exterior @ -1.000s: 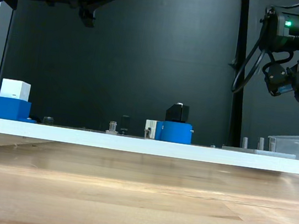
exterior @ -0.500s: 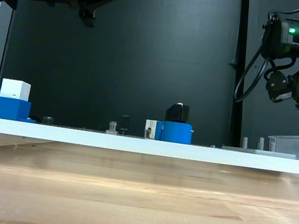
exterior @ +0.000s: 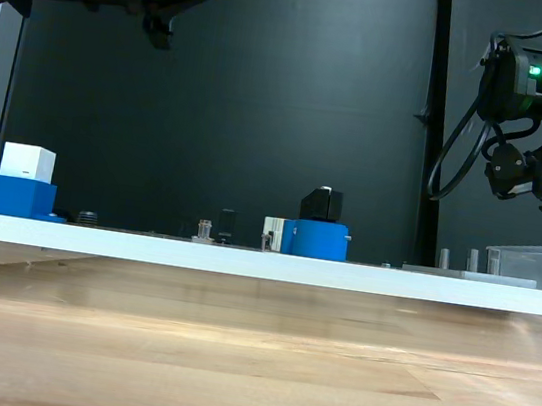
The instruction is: Pick the 16mm cylinder and place it in the taskboard
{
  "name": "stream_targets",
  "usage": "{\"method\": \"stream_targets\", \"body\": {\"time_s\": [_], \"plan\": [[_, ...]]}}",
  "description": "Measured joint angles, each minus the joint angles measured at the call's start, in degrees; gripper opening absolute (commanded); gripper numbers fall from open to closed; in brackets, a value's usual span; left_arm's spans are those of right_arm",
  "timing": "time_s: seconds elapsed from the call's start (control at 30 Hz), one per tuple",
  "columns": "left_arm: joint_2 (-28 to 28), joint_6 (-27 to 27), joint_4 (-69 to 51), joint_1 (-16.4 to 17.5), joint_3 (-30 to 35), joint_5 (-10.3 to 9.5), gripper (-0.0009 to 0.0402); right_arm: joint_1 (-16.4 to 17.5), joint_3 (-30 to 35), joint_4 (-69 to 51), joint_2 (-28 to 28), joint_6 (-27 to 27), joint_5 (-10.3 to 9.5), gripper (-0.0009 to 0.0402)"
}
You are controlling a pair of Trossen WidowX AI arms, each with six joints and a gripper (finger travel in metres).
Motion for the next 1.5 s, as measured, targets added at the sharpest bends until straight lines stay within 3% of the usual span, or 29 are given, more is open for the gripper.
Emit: {"method": "stream_targets", "body": {"time_s": [0.83,1.5], "plan": [[0.0,0.0,0.0,0.0,0.0,0.0,0.0,0.3,0.0,0.1,0.0,0.0,-0.22,0.0054],[0.0,0.0,0.0,0.0,0.0,0.0,0.0,0.5,0.2,-0.2,-0.7,-0.2,-0.9,0.0032]]}}
